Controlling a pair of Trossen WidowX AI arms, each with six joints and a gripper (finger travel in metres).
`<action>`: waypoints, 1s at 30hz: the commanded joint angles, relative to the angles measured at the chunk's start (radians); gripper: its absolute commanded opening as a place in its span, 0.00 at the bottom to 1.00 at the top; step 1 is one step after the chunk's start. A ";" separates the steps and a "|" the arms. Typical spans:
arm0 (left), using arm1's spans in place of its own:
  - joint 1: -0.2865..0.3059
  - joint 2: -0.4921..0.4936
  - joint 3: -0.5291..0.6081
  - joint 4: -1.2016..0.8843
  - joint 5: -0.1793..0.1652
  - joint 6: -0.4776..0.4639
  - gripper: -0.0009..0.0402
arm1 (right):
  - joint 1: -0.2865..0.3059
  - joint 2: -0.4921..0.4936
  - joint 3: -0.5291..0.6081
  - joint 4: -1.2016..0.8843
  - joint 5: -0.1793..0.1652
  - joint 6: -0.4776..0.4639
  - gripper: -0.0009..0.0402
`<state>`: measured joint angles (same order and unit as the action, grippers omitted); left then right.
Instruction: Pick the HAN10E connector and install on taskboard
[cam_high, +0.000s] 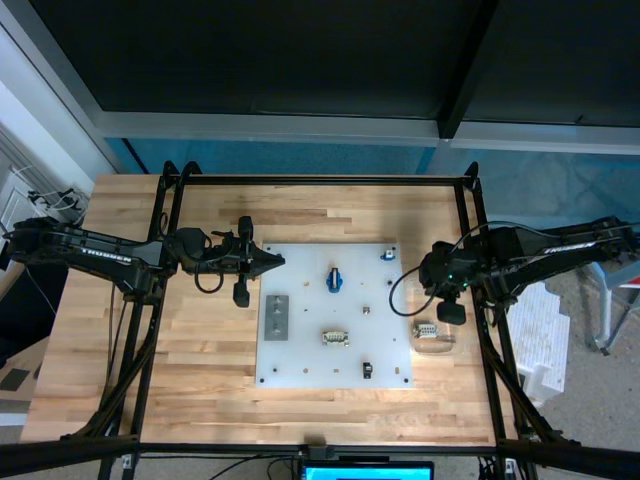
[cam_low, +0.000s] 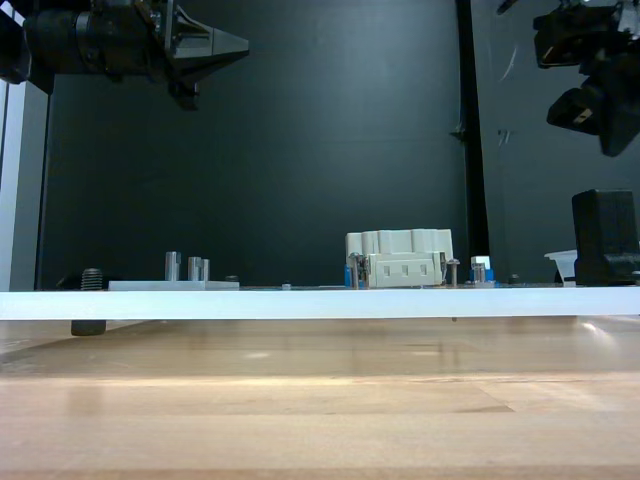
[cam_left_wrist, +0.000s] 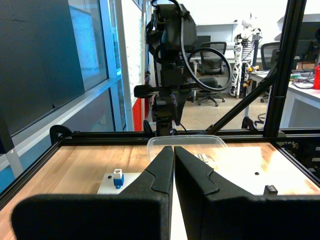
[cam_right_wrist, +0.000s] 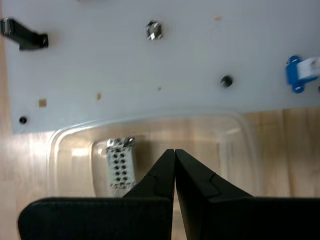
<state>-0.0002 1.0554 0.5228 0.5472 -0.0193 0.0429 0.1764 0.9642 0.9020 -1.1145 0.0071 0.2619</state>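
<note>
so the han10e connector (cam_right_wrist: 120, 167) lies loose in the clear tray (cam_right_wrist: 215, 150) on the desk (cam_high: 200, 400), just beside the taskboard (cam_right_wrist: 125, 60). its pin face is up and its long axis points toward that board. the right tool (cam_right_wrist: 174, 151) hangs above it, clenched and empty, likely lining up. the left tool (cam_left_wrist: 173, 148), also clenched, sits parked over the board's far-left edge.

White lettering reading TROSSEN runs along the left arm (cam_high: 105, 257)

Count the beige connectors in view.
2: a mounted connector on the taskboard, the HAN10E connector in the clear tray below the shut right claw. The shut left claw hovers over the board's far-left corner.
</note>
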 joint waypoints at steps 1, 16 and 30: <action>0.000 0.000 0.000 0.000 0.000 0.000 0.02 | 0.063 0.027 0.000 -0.006 0.001 0.023 0.02; 0.000 0.000 0.000 0.000 0.000 0.000 0.02 | 0.274 0.146 -0.001 -0.016 0.029 0.127 0.05; 0.000 0.000 0.000 0.000 0.000 0.000 0.02 | 0.311 0.222 -0.010 -0.005 0.080 0.176 0.54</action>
<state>-0.0002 1.0554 0.5228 0.5476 -0.0193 0.0429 0.4831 1.1843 0.8974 -1.1213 0.0868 0.4400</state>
